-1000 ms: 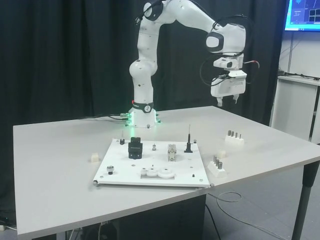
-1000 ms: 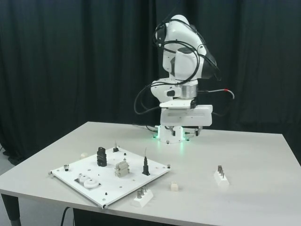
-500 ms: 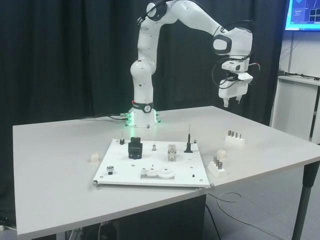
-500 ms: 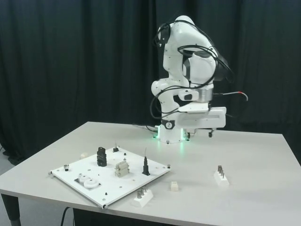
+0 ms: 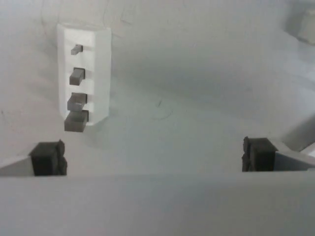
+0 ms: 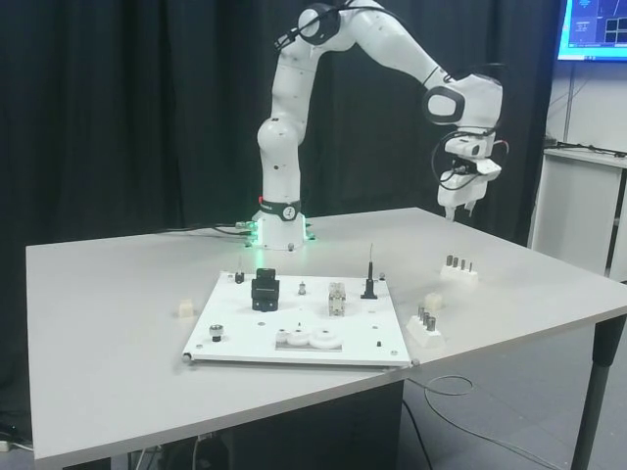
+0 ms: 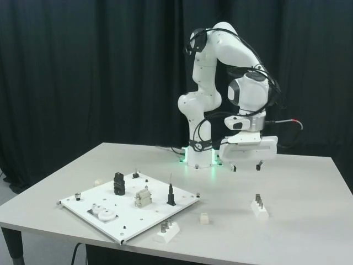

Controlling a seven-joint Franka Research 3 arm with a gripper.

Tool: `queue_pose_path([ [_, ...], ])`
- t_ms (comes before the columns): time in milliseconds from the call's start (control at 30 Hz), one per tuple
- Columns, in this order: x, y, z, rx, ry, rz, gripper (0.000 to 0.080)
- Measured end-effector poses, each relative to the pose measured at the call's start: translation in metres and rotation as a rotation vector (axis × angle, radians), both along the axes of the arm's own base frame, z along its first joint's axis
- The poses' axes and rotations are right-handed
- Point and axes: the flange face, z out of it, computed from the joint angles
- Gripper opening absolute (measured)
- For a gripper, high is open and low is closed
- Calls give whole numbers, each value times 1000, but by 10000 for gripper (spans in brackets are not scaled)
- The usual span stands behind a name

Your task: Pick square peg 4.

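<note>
Hovering with jaws spread wide and empty, gripper high above the desk's far right part, square peg 4 upright in the white holder, offset to one finger's side.

White assembly board lower centre of table; second peg holder right of board; small white block left of board.

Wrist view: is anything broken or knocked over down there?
No, nothing stands out. The white peg holder sits flat on the grey table with four square pegs upright in a row. The gripper hangs above, jaws open and empty.
</note>
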Motion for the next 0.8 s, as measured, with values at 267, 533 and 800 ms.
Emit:
queue_pose_path([
  [267, -7, 3, -24, -9, 23, -9, 800],
  [533, -20, 9, -47, 2, 37, -8, 800],
  [800, -37, 24, -67, 7, 39, 26, 800],
])
